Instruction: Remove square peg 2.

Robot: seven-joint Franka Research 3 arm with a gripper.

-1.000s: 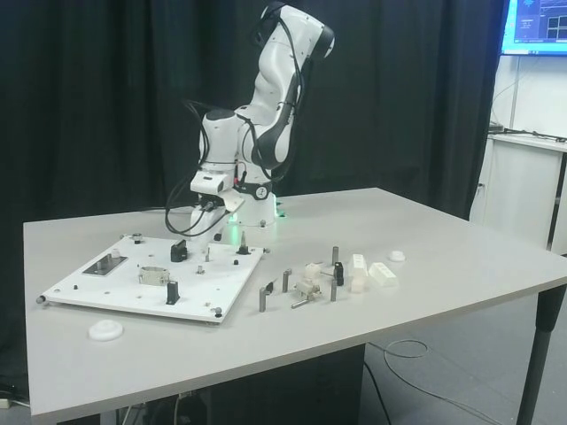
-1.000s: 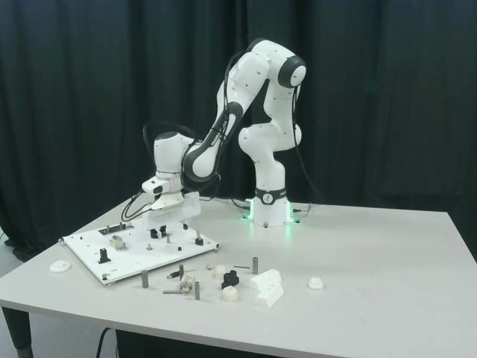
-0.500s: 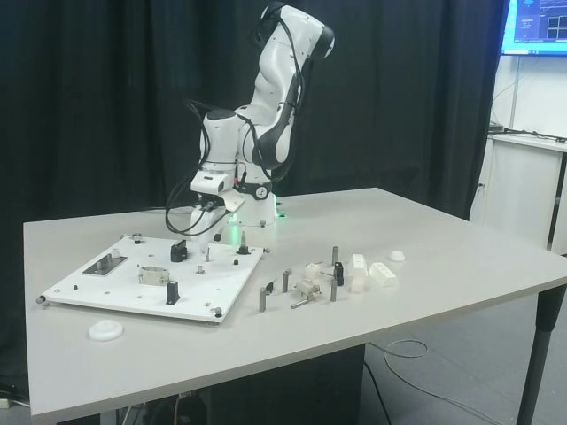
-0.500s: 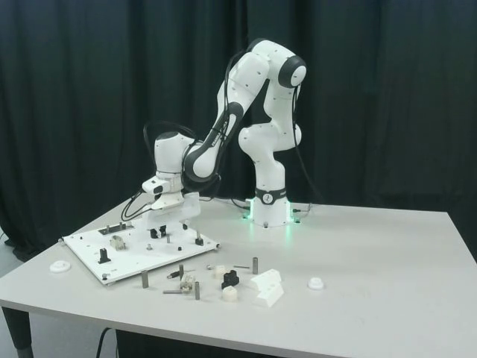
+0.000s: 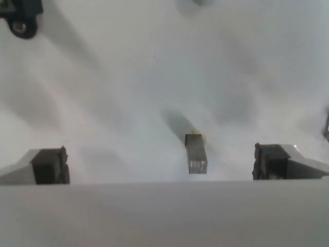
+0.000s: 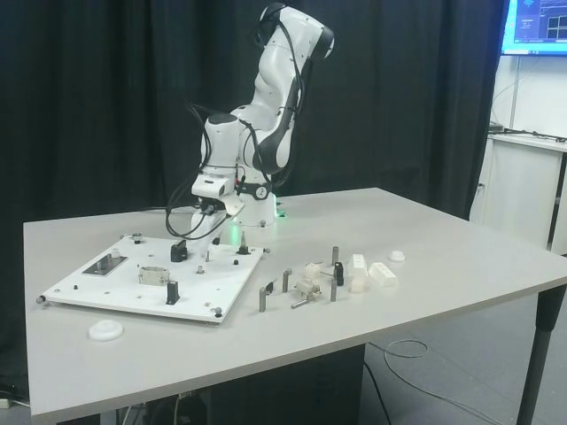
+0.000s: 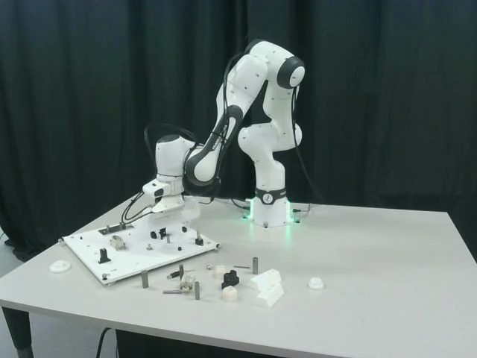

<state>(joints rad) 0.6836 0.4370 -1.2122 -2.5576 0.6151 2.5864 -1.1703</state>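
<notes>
Square peg 2 (image 5: 196, 153) stands upright in the white board (image 6: 115, 288), a short grey block with a square top, seated near the board's far edge on the side toward the arm's base. In the wrist view it sits between the two fingertips (image 5: 50, 165) but off centre, nearer one tip than the other, touching neither. Pincer (image 5: 159, 165) open wide, holding nothing, hanging above the peg with a clear gap down to the board in both room views (image 6: 205, 218). A black fixture (image 5: 20, 15) shows at a corner of the wrist view, well apart from the peg. The board lies on the grey counter (image 6: 443, 266) toward its left end as the first room view shows it, carrying other small black and grey fittings (image 6: 172, 291). Beside the board, toward the middle of the counter, a loose cluster of pegs and white blocks (image 6: 354, 273). A white round disc (image 6: 105, 331) rests near the front edge, just off the board's corner. The white arm (image 7: 261, 112) bends from its base down over the board.
</notes>
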